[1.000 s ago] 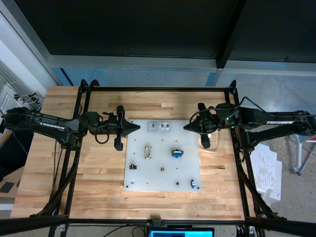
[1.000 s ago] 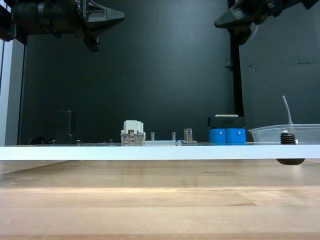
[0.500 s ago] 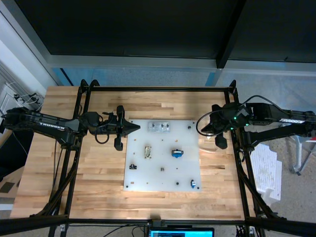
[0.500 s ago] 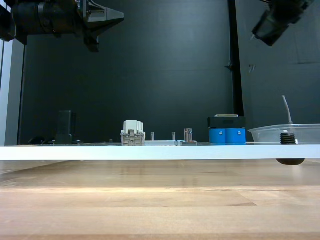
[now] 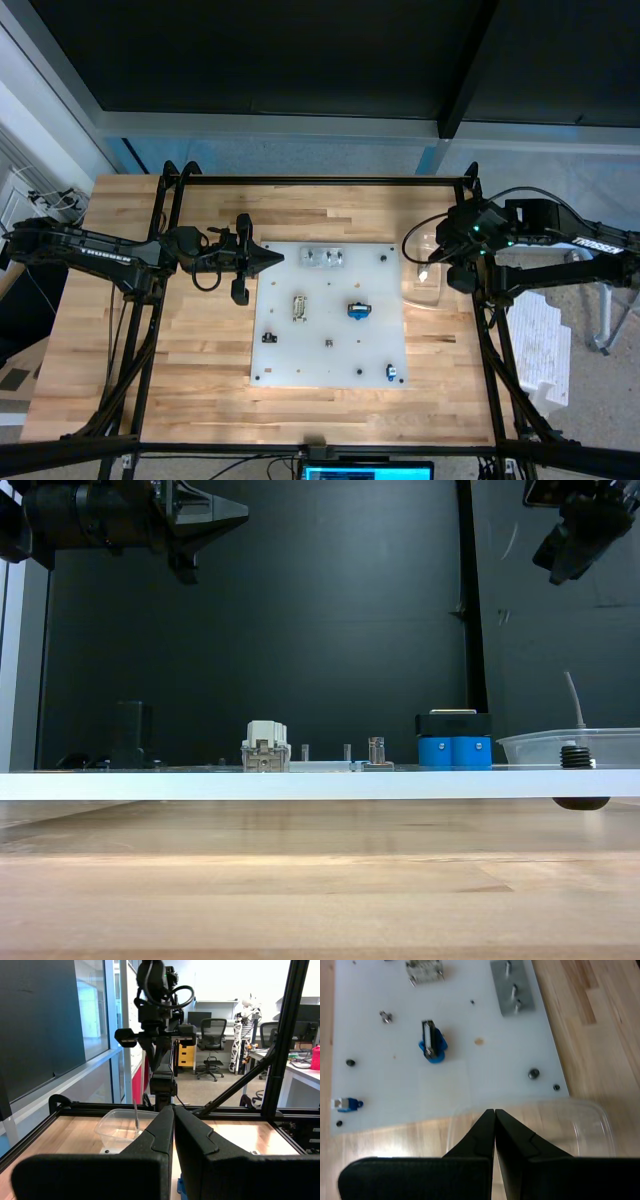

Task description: Pick the RJ45 connector and install on taskboard

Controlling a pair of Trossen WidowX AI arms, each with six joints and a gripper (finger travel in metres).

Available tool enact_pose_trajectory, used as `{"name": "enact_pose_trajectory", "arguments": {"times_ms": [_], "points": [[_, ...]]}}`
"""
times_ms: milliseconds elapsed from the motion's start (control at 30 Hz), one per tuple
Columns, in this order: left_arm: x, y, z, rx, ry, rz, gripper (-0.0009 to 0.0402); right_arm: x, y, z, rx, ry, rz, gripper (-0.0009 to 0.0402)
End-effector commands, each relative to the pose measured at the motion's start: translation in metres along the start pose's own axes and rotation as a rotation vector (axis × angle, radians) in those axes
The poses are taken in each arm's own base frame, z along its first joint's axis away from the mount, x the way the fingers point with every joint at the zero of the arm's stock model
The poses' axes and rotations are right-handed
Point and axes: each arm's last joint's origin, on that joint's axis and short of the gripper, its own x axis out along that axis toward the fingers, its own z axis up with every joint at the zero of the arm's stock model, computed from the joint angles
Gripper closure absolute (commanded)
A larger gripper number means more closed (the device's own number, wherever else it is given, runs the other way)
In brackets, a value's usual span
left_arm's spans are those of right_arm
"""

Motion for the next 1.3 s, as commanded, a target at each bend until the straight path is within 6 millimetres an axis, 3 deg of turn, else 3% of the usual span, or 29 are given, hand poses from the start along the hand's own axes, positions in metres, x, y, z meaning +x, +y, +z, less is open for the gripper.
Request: {"name": "enact_pose_trajectory", "arguments": {"times_ms": [33,400,700,1033,1300], "points": [[0.0,0.0,0.0,0.0,0.0,0.0,0.0393,0.0,-0.009,-0.004,0.019,0.047,-0.032,0.0393],[0.0,0.0,0.0,0.0,0.0,0.0,0.0393,0.004,-0.039,-0.016,0.042,0.244,-0.097,0.0393],[0.0,0.0,0.0,0.0,-0.001,0.0,0.0393,0.013,-0.048,-0.017,0.04,0.315,-0.094,0.039],[0.0,0.0,0.0,0.0,0.0,0.0,0.0393,0.034,-0.056,-0.016,0.021,0.385,-0.066,0.0336],[0.0,0.0,0.0,0.0,0.0,0.0,0.0393,0.058,-0.06,-0.026,0.045,0.399,-0.066,0.0287]]}}
